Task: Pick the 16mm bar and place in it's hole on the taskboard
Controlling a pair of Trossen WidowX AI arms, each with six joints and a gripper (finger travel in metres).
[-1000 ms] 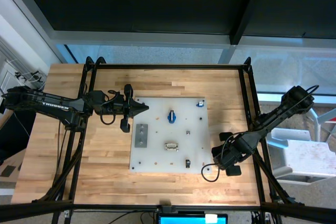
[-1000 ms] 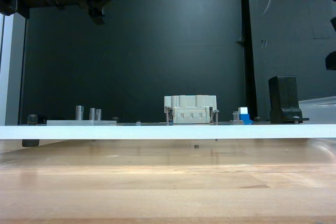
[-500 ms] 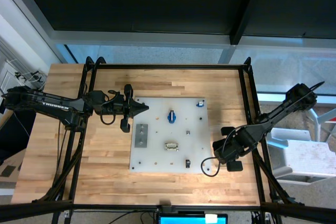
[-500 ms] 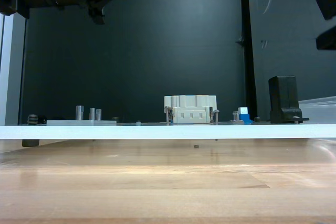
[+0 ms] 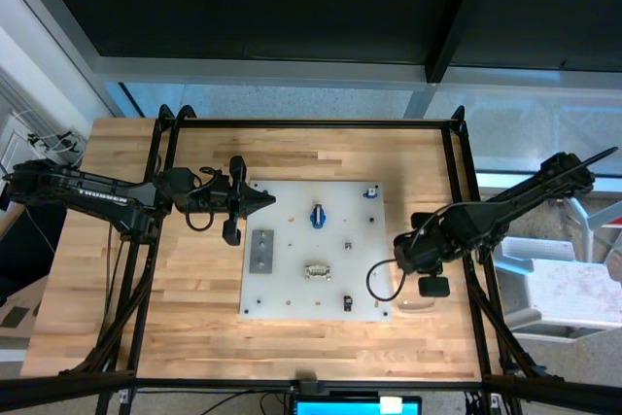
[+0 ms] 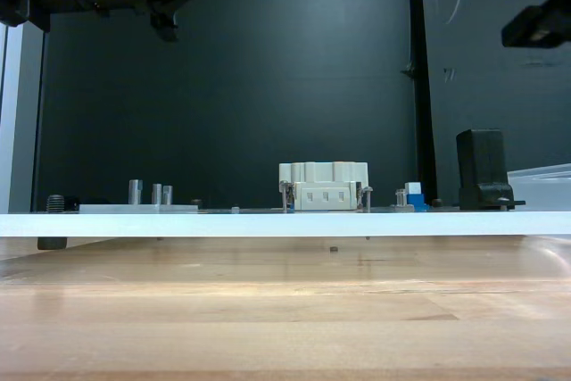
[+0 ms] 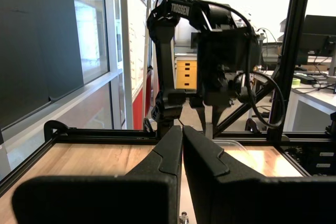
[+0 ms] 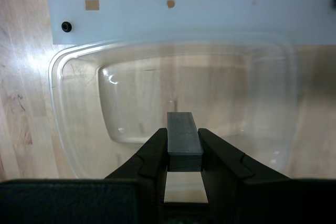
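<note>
You hold the 16mm bar clamped in the right gripper over the near-right tray, ready to carry, while the left gripper, fingers together, hovers far-left, out of the way.

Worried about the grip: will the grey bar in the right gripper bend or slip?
Probably stiff: the 16mm bar looks like solid grey metal. It appears flat-sided and is clamped in the right gripper above the clear tray, so rolling seems unlikely, though smooth faces could slip. The left gripper, shut, hovers over the taskboard's far-left corner.
</note>
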